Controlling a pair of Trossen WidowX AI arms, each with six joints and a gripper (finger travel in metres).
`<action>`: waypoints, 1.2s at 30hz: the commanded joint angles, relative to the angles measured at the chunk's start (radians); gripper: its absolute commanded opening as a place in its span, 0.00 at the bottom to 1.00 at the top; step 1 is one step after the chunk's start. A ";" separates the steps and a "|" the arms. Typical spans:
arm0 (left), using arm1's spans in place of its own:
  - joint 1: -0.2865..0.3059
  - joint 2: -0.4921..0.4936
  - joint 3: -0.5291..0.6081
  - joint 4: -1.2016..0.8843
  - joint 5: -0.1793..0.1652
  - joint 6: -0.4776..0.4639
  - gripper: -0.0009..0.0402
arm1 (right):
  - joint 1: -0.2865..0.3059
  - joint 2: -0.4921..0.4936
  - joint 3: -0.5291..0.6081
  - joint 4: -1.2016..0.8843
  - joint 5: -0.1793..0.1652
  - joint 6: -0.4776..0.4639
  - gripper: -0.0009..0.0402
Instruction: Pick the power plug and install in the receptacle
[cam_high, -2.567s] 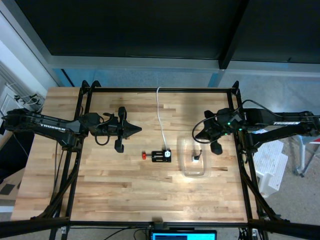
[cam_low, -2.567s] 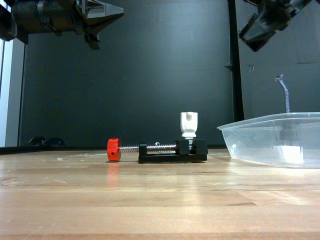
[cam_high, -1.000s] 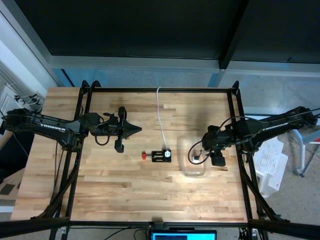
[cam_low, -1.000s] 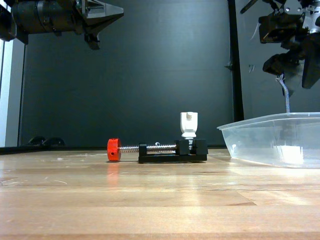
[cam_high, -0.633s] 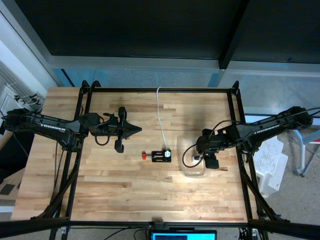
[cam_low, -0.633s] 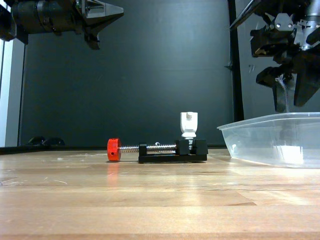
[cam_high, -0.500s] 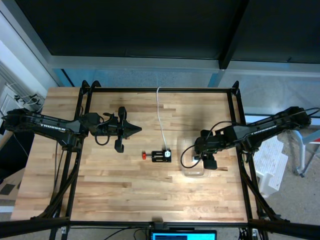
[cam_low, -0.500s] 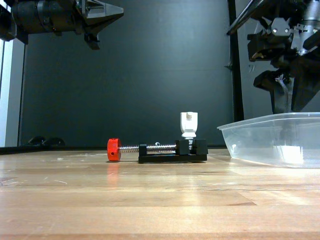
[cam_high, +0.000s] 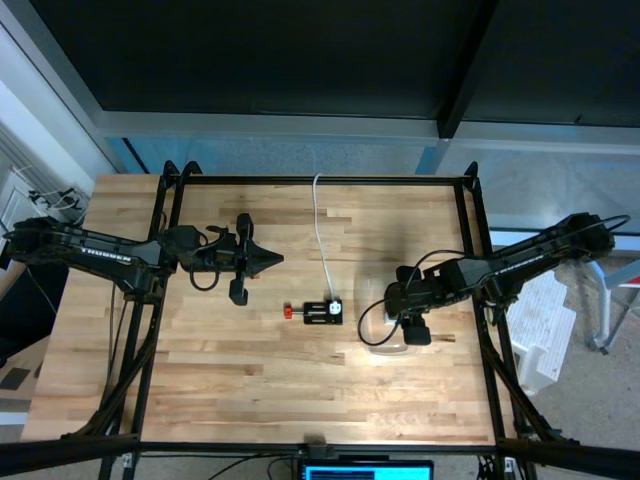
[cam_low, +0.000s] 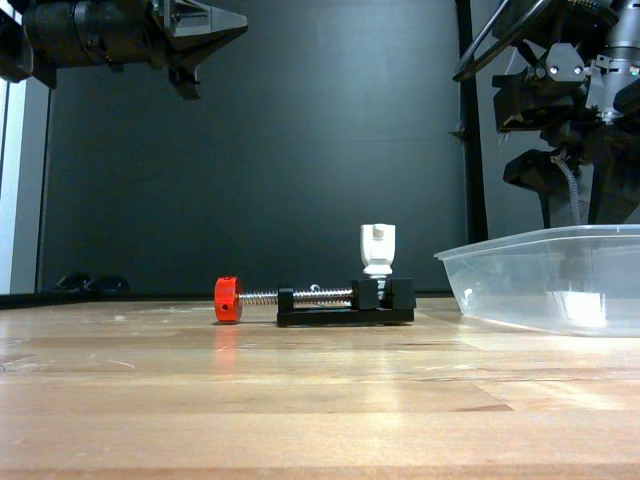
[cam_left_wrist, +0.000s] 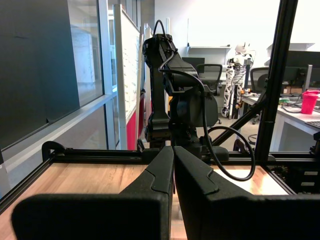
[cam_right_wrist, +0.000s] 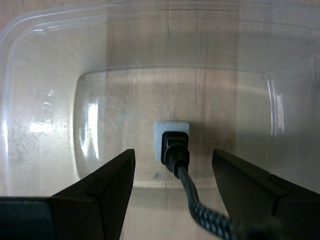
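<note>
Nearest the table's (cam_high: 250, 385) front edge, on its right half, sits the clear plastic tray (cam_low: 520, 282). The power plug (cam_right_wrist: 175, 146) lies on the tray floor, a dark body butted against a small white cube (cam_right_wrist: 171, 129), with its braided cable (cam_right_wrist: 200, 212) trailing back toward the wrist camera. The right gripper (cam_right_wrist: 172, 152) hangs over the tray pointing down, its fingers (cam_right_wrist: 107, 182) spread wide, one to each side of the plug and clear of it. From table height the tips seem to reach about the level of the tray's rim, though that view is too cluttered to be sure.

Left of the tray and apart from it, near the middle of the table, stands the black mini vise (cam_low: 345, 301), its red knob (cam_low: 228, 299) at the end of the screw pointing left. The receptacle (cam_low: 377, 249) stands upright, clamped in the vise at its right end. Its thin white cord (cam_high: 320, 230) runs away across the boards to the far edge.

Farther back on the left, the left gripper (cam_left_wrist: 173, 156) hovers well above the table, pointing inward, with both fingers pressed together on nothing.
</note>
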 joint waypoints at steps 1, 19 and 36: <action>0.000 0.000 0.000 0.000 0.000 0.000 0.02 | 0.003 0.008 -0.002 0.005 0.004 0.001 0.54; 0.000 0.000 0.000 0.000 0.000 0.000 0.02 | 0.010 0.014 -0.010 0.016 0.006 -0.003 0.23; 0.000 0.000 0.000 0.000 0.000 0.000 0.02 | 0.011 0.002 -0.010 0.005 0.007 -0.003 0.03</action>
